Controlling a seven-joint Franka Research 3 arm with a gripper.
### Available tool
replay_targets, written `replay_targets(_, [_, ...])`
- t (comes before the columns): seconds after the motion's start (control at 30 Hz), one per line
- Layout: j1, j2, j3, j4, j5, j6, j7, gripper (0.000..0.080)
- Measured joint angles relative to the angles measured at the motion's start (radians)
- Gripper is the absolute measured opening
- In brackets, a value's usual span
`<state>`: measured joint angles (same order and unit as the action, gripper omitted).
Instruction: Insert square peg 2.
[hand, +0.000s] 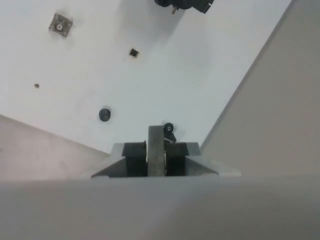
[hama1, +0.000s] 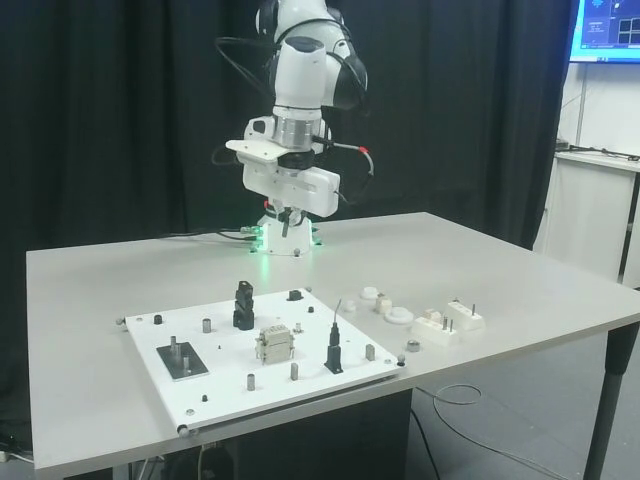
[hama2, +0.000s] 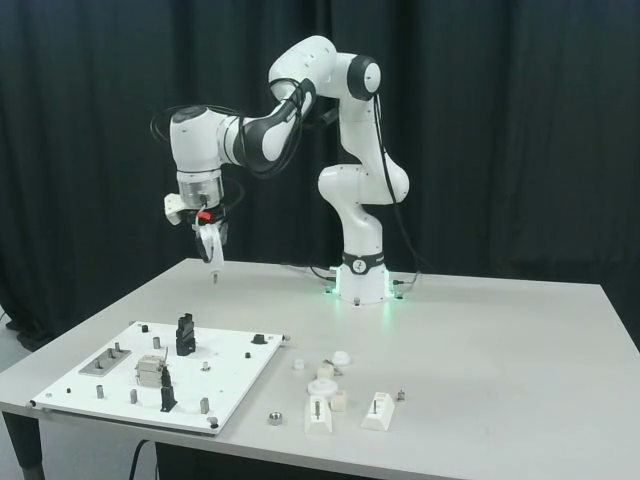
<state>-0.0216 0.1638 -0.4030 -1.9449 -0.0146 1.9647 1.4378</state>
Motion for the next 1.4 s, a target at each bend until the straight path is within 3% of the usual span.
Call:
replay_targets(0.37, [0.002, -0.039, -0.001, -0.086, -0.037, 0.123, 0.112, 0.0076])
replay_targets(0.9, [0.002, -0.012, -0.013, -0.123, -0.037, 0.283, 0.259, 0.0076])
replay_targets(1.07, [0.002, 0.009, -0.013, -0.123, -0.018, 0.307, 0.287, 0.0076])
replay_targets(1.4, [0.0, 0.052, -0.017, -0.115, 0.074, 0.319, 0.316, 0.0076])
